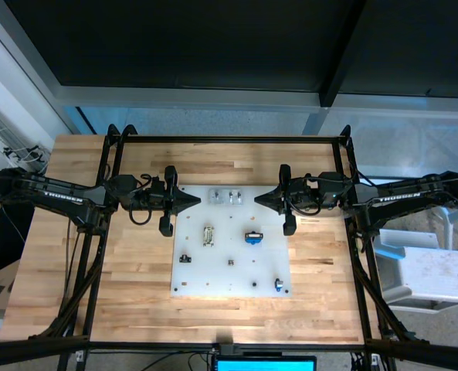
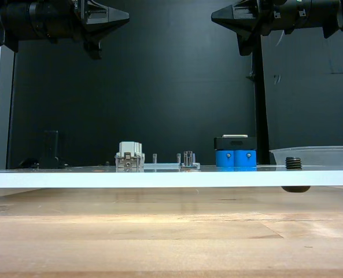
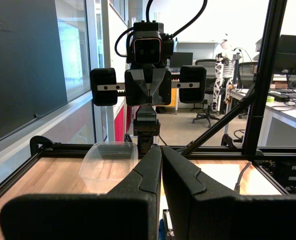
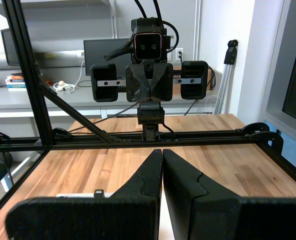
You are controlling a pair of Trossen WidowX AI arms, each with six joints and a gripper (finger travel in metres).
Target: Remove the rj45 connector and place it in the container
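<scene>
The rj45 connector [image 1: 230,263] is, as far as we can tell, the small grey fitting seated upright near the middle of the white board [image 1: 194,278]. It is too small for us to confirm the type. It stands apart from its neighbours: the grey-white housing [image 1: 208,236] lies further back and to the left, and the blue block [image 1: 252,237] further back and to the right.

We judge the connector to be light, rigid plastic with a smooth shell and a thin latch that could snap. We advise gripping the two flat side faces of the body, low and square, and pulling straight up along the socket axis. A tilted pull risks jamming or slipping.

The container [image 3: 110,162] sits open on the counter [image 1: 136,263] on the right arm's side, toward the far edge. It is empty and light, so a careless release may nudge it.

The left tool [image 1: 198,200] hangs high over the board's left far corner, and the right tool [image 1: 258,198] hangs high over the board's far edge, right of its middle. On each the fingers are drawn together to a thin slit and hold nothing — both must widen before any approach.
</scene>
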